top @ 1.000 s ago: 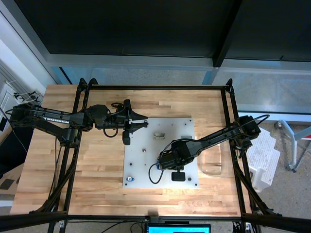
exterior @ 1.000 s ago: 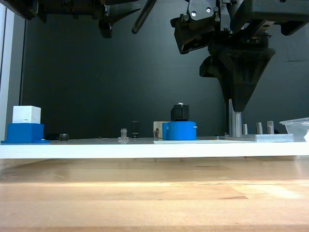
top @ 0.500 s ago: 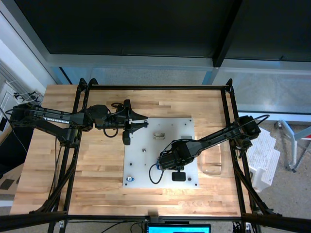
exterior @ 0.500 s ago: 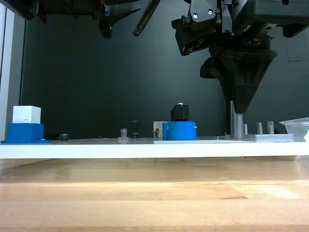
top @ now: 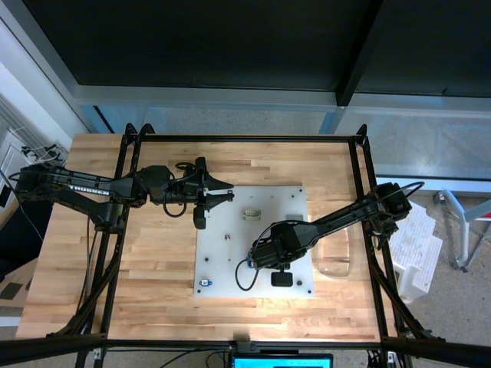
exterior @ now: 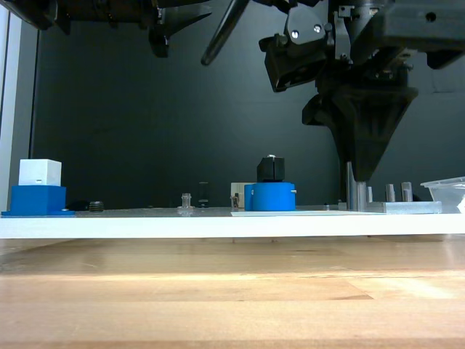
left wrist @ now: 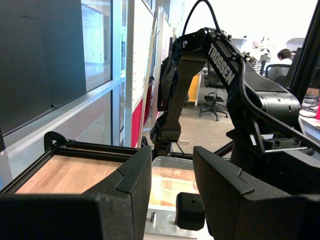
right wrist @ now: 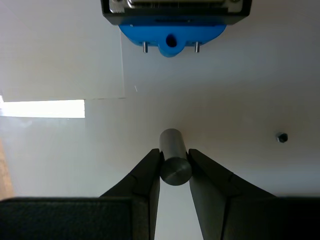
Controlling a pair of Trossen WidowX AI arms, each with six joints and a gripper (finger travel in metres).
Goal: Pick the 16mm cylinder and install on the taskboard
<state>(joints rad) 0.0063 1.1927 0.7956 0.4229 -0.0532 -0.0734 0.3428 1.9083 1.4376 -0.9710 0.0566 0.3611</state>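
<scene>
Right gripper (exterior: 356, 173) pinches the 16mm cylinder (right wrist: 175, 165) upright at the taskboard (top: 230, 268)
Cylinder stands near the blue fitting (right wrist: 172, 35); left gripper (top: 222, 192) hovers over the board's far-left edge, jaws spread

We see the taskboard (top: 222, 264) from overhead and from counter (top: 153, 307) height; wrist cameras sight along the raised left hand (left wrist: 171, 155) and the low right hand (right wrist: 174, 155)

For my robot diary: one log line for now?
right gripper: shut on 16mm cylinder, upright | over taskboard | left gripper: open, raised, empty
</scene>
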